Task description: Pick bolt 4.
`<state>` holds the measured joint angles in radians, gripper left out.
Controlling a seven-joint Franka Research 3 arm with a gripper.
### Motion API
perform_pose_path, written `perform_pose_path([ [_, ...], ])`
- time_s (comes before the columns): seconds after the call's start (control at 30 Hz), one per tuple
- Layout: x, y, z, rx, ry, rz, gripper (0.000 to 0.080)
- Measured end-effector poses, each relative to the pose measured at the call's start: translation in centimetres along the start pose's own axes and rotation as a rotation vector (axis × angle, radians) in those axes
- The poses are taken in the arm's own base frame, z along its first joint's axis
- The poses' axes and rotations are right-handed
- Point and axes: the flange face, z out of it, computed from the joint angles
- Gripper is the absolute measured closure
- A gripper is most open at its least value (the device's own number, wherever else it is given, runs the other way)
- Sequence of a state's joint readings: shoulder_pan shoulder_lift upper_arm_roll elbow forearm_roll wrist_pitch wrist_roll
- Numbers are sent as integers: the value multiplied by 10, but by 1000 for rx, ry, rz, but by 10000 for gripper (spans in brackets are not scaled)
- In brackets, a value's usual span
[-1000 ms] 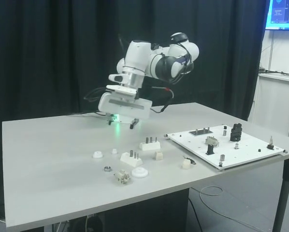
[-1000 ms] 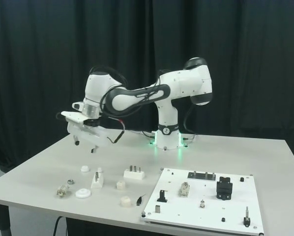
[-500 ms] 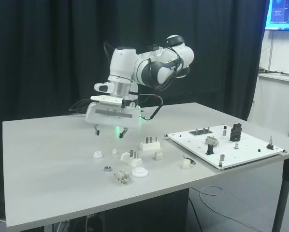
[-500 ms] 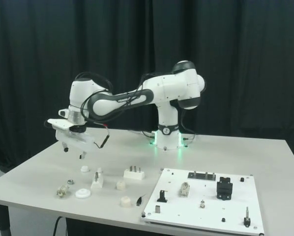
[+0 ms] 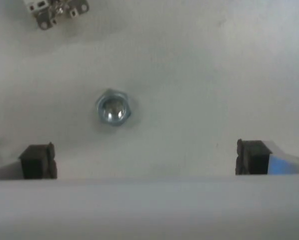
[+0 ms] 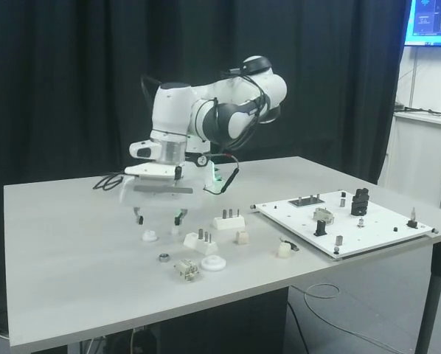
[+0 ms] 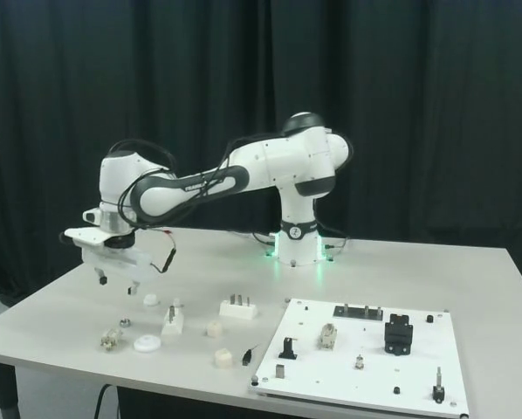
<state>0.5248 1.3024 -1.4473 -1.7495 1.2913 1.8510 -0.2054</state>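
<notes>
No text, label, brand, number or sign can be read; the marks on the screen (image 6: 433,22) at the edge cannot be made out.

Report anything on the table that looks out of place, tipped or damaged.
Nothing stands out. The nut lies flat on the table, the small parts beside it sit apart from each other, and the open gripper hangs above them touching nothing.
</notes>
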Motion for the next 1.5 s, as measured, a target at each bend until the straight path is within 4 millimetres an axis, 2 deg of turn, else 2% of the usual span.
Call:
perform_pose_path([
  [0.27, 14, -2, 21, 15, -45, -21, 3],
  [0.57, 19, -1, 42, 17, -92, -30, 3],
  [1.5, 8, -11, 90, 5, -179, -90, 3],
])
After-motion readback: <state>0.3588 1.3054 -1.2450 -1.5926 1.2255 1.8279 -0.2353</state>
